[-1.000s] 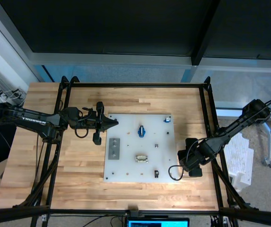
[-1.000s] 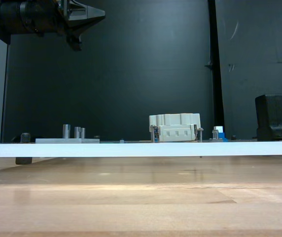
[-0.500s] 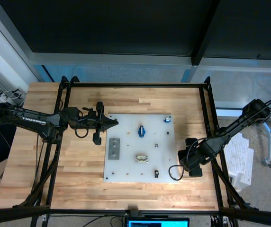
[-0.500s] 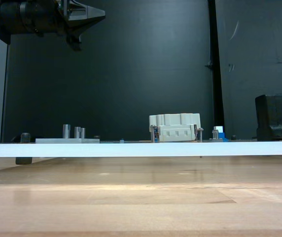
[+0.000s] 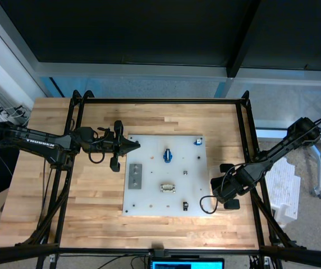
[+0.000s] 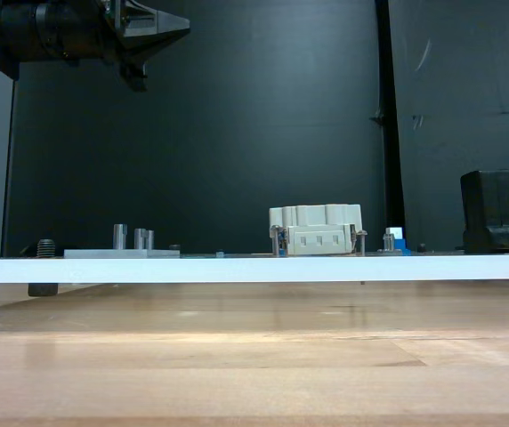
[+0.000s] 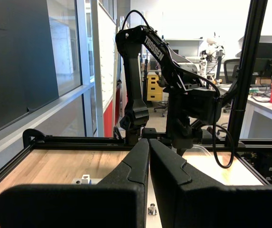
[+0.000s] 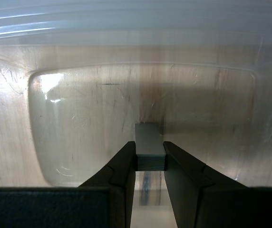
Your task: Pick the 16mm bar and install on taskboard
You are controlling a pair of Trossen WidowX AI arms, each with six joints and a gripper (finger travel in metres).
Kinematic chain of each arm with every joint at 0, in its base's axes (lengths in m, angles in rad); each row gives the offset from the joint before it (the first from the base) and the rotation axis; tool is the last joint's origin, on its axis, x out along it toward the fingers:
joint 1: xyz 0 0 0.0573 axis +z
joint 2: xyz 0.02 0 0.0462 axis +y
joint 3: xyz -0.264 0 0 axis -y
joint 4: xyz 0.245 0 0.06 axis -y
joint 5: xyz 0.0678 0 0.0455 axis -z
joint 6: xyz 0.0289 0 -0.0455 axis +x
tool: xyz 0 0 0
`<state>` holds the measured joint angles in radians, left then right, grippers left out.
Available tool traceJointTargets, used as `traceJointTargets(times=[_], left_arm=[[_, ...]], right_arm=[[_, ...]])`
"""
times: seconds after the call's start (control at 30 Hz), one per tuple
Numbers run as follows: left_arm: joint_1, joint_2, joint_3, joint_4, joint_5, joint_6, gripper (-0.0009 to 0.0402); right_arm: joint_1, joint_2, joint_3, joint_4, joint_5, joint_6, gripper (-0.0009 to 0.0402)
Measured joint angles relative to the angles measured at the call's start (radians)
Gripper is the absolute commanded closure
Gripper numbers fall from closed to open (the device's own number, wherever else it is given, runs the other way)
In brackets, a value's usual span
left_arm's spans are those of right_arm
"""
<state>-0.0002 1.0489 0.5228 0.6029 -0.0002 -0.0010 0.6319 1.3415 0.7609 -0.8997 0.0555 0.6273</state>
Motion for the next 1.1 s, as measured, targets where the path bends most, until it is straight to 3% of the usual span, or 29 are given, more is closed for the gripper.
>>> traceJointTargets(times=[0.43, 1.1], left_arm=[[0.000, 0.000, 0.000, 0.000, 0.000, 0.000, 0.0393], [0.000, 0.000, 0.000, 0.000, 0.000, 0.000, 0.0393]], right_arm=[[0.000, -0.015, 0.006, -0.013, -0.009, 0.002, 0.0364], [0.000, -0.046, 0.256, -0.293, -0.005, 0.001, 0.0364]])
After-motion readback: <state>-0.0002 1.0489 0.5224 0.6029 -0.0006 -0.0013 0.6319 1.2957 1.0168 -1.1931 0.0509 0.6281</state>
